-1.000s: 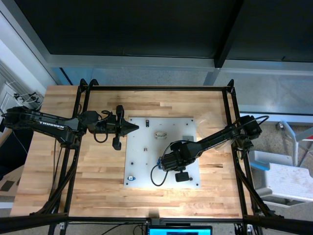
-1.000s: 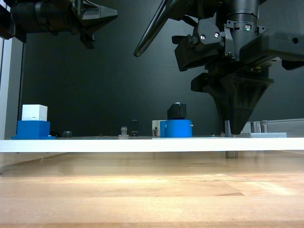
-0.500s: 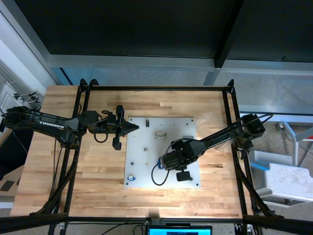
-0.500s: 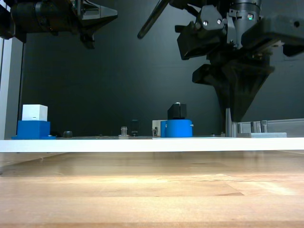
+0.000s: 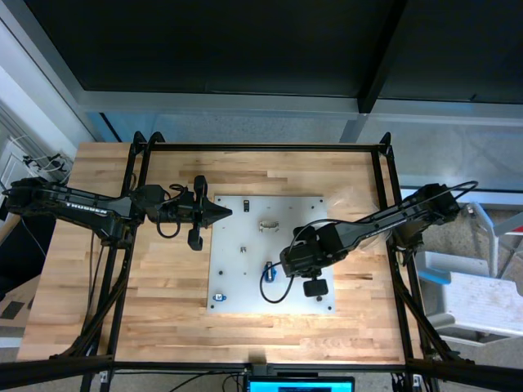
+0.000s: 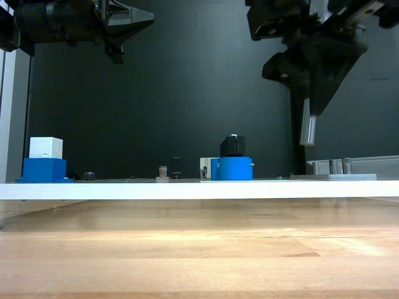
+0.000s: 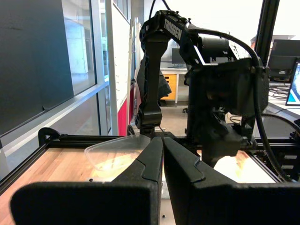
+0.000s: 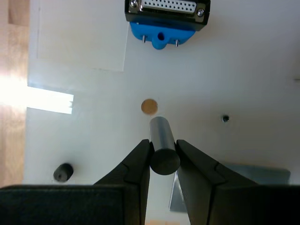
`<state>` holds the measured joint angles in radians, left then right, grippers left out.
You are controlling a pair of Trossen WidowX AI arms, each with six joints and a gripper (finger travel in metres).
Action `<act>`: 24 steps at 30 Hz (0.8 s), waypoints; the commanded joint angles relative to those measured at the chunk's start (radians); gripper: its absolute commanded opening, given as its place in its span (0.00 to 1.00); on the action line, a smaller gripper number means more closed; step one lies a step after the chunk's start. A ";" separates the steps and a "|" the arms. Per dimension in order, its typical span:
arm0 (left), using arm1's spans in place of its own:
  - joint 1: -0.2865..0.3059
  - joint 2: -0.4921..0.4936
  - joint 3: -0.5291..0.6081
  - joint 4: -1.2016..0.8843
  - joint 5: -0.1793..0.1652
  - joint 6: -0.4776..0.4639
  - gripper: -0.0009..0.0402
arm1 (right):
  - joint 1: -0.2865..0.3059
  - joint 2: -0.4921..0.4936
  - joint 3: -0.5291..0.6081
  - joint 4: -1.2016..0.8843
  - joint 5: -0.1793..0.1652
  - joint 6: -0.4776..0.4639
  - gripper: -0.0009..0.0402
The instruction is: Pick the 16mm cylinder and place it in the container
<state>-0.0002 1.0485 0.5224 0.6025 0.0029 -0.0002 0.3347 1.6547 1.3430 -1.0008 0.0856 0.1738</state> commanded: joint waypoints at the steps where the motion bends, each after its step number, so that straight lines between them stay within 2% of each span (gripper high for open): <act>1: 0.000 0.000 0.000 0.000 0.000 0.000 0.02 | -0.006 -0.028 0.002 -0.015 0.000 0.001 0.08; 12: 0.000 0.000 0.000 0.000 0.000 0.000 0.02 | -0.084 -0.146 0.002 -0.069 0.000 0.008 0.08; 18: 0.000 0.000 0.000 0.000 0.000 0.000 0.02 | -0.173 -0.190 0.001 -0.143 0.001 0.054 0.08; 24: 0.000 0.000 0.000 0.000 0.000 0.000 0.02 | -0.275 -0.210 -0.007 -0.192 0.001 0.058 0.08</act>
<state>-0.0002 1.0485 0.5224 0.6022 0.0029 -0.0002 0.0784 1.4475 1.3418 -1.1854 0.0860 0.2310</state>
